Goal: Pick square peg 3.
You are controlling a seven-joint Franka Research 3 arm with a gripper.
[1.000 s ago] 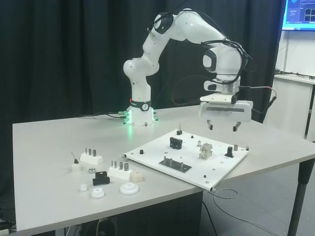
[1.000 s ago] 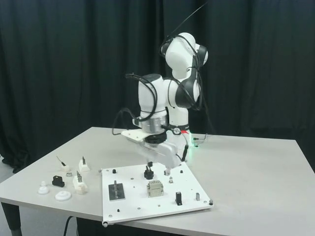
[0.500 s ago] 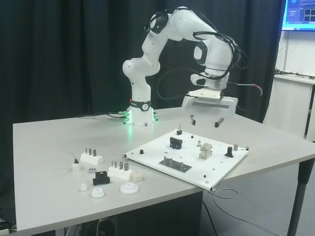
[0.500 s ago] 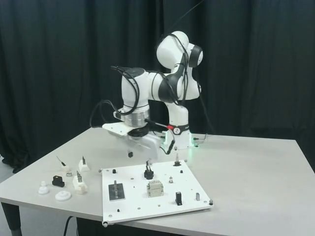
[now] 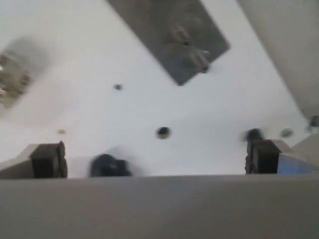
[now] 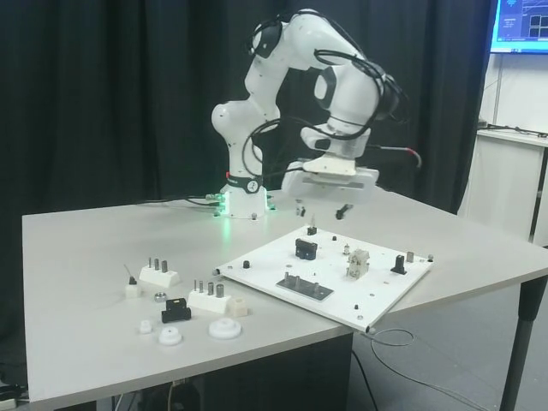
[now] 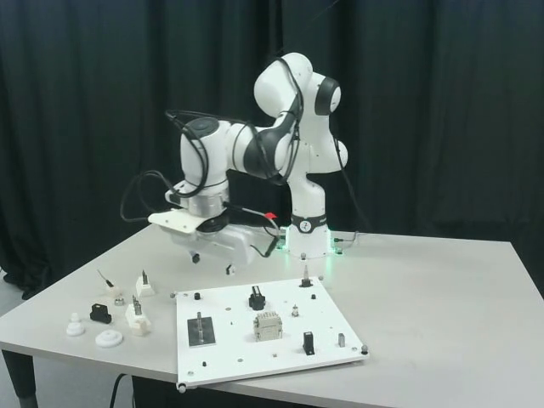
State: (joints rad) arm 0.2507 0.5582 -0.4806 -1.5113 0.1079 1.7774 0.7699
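Several small grey pegs stand upright in two white holders (image 6: pixel 160 275) (image 6: pixel 210 298) on the grey table, left of the white board (image 6: pixel 377 291); I cannot tell which is square peg 3. The holders (image 7: pixel 142 285) also show in the second room view. My gripper (image 6: pixel 319 210) hangs open and empty above the board's back part, well off the holders. In the second room view the gripper (image 7: pixel 212 263) is over the board's back left corner. The wrist view shows the gripper (image 5: pixel 154 158) with both black fingertips (image 5: pixel 47 160) wide apart above the board (image 5: pixel 99 59).
On the board are a grey plate (image 6: pixel 303 287) with short posts, a black connector (image 6: pixel 306 248), a white and grey block (image 6: pixel 357 263) and a black piece (image 6: pixel 399 264). White rings (image 6: pixel 225 327) and a black clip (image 6: pixel 175 310) lie by the holders. The arm's base (image 6: pixel 244 201) glows green behind.
The arm has swung across the board from its right side toward its back left, in the direction of the holders. The gripper stayed open and empty.
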